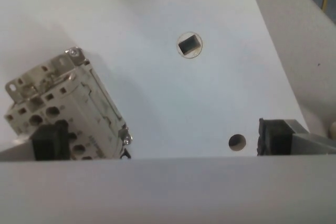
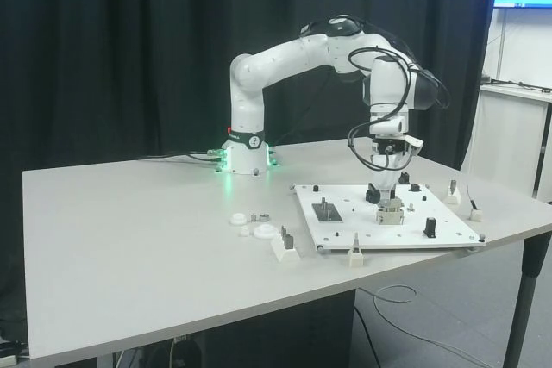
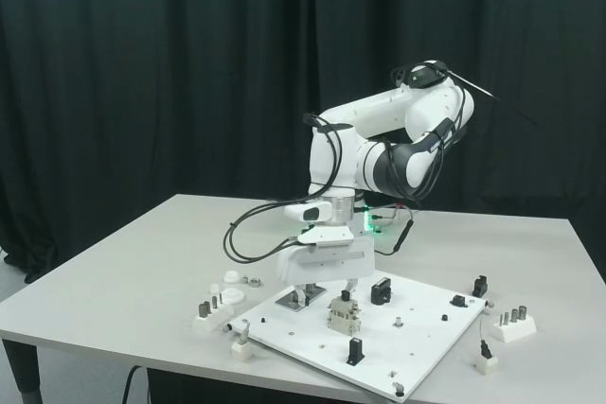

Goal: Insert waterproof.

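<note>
The white board [image 2: 392, 234] lies on the grey table [image 2: 129, 230] near its front right corner, and it carries the task's thing: the waterproof connector [image 1: 65, 111], a pale multi-pin block with a metal frame, screws at its corners and rows of round sockets in its face. In the first room view it stands upright near the middle of the board [image 2: 390, 211], directly under the arm's wrist.

The gripper [image 1: 157, 140] hangs just above the connector with its jaws apart — one black fingertip [image 1: 50, 141] overlaps the connector's edge in the wrist view, the other [image 1: 274, 136] stands well clear over bare board, so nothing is clamped. In the second room view the gripper [image 3: 325, 292] sits low over the board, the connector [image 3: 343, 314] just beneath it.

The wrist view shows two openings in the board: one rectangular socket [image 1: 189, 45] ringed by a pale circle, and one plain round hole [image 1: 237, 141] near the free fingertip. Both are well apart from the connector.

Off the board, along the table's front edge, the first room view shows two small white holders [image 2: 285, 249] [image 2: 354, 255], each with dark pins standing in it. Beside them lie a few small white round parts [image 2: 259, 230] — their exact number is hard to tell. Two more holders [image 2: 452, 193] [image 2: 473, 210] stand past the board's right edge.
</note>
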Tool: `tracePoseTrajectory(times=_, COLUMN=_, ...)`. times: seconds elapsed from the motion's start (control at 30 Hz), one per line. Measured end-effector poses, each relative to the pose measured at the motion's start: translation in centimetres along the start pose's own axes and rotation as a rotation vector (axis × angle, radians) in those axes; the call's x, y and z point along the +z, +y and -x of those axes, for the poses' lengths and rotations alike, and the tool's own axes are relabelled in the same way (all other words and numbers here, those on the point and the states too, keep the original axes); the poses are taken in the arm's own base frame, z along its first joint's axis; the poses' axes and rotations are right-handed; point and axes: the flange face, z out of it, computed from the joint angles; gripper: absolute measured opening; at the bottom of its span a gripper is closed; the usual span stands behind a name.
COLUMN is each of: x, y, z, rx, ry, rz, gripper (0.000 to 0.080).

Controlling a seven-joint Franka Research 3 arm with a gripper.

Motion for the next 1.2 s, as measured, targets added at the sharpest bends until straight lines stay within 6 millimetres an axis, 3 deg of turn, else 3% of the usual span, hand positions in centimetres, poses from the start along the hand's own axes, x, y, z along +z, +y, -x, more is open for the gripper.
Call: tracePoseTrajectory(times=1.2, x=0.7, y=-1.1, z=-0.6, rx=-0.033, ry=0.047, rz=0.009, gripper=0.08)
